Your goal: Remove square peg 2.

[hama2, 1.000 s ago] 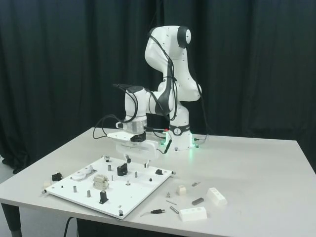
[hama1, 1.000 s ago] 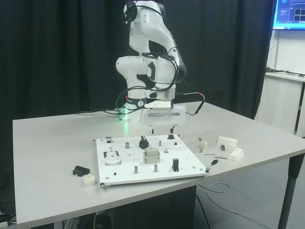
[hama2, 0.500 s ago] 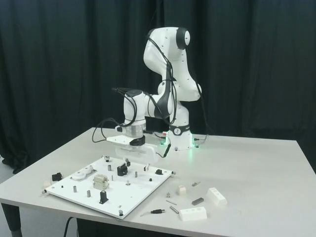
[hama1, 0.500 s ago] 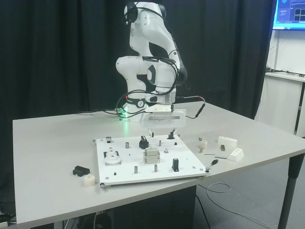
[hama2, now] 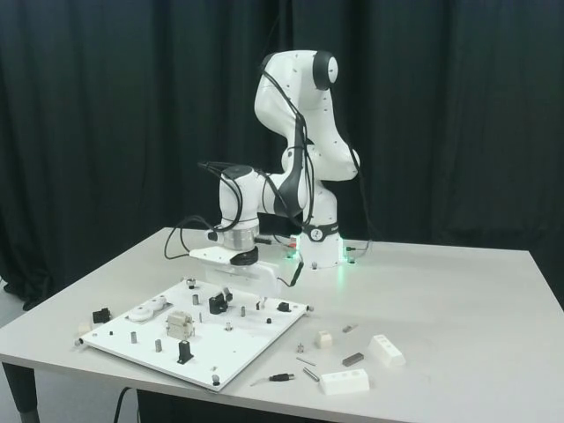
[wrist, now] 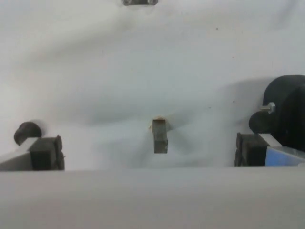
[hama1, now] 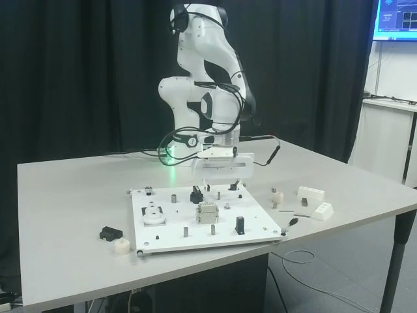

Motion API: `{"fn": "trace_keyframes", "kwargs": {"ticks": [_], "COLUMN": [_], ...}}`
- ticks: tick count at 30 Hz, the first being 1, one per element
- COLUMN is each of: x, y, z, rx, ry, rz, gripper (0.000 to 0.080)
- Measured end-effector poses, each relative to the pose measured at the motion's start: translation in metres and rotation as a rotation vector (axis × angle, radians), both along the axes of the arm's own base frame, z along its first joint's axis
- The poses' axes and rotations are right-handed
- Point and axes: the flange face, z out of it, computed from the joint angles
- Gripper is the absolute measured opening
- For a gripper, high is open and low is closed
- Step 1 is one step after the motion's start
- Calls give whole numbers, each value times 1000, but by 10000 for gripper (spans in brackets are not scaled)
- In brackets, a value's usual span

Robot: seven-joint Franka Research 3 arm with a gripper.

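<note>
Square peg 2 (wrist: 160, 136) is a small grey post standing upright in the white board (wrist: 143, 62). My gripper (wrist: 147, 151) is open, its two black fingertips (wrist: 45, 152) wide apart on either side of the peg and not touching it. In the first room view the gripper (hama1: 220, 186) hangs low over the far middle of the board (hama1: 169, 228), with the peg (hama1: 219, 193) beneath it. The second room view shows the gripper (hama2: 242, 295) just above the board (hama2: 141, 344). A black part (wrist: 286, 109) stands close beside one finger.
The board also carries a grey connector (hama1: 206, 213), a black clip (hama1: 240, 224), a white disc (hama1: 153, 216) and several short posts. Two white blocks (hama1: 311, 193) and a small white cube (hama1: 278, 195) lie to its right. A black piece (hama1: 111, 232) lies at its left.
The arm has lowered the gripper toward the board and shifted it slightly sideways over the peg. The fingers have stayed open.
</note>
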Motion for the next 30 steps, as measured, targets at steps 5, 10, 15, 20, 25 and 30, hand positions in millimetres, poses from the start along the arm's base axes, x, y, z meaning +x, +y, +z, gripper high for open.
{"fn": "trace_keyframes", "kwargs": {"ticks": [5, 10, 15, 20, 25, 30], "x": [0, -1, -1, -1, -1, -2], "y": [0, 0, 0, 0, 1, 1], "z": [-5, -10, -15, -19, -23, -26], "rx": [3, 4, 6, 8, 9, 10], "ry": [4, 5, 5, 4, 8, 13], "rz": [-3, -6, -8, -10, -10, -8], "gripper": [800, 800, 800, 800, 800, 798]}}
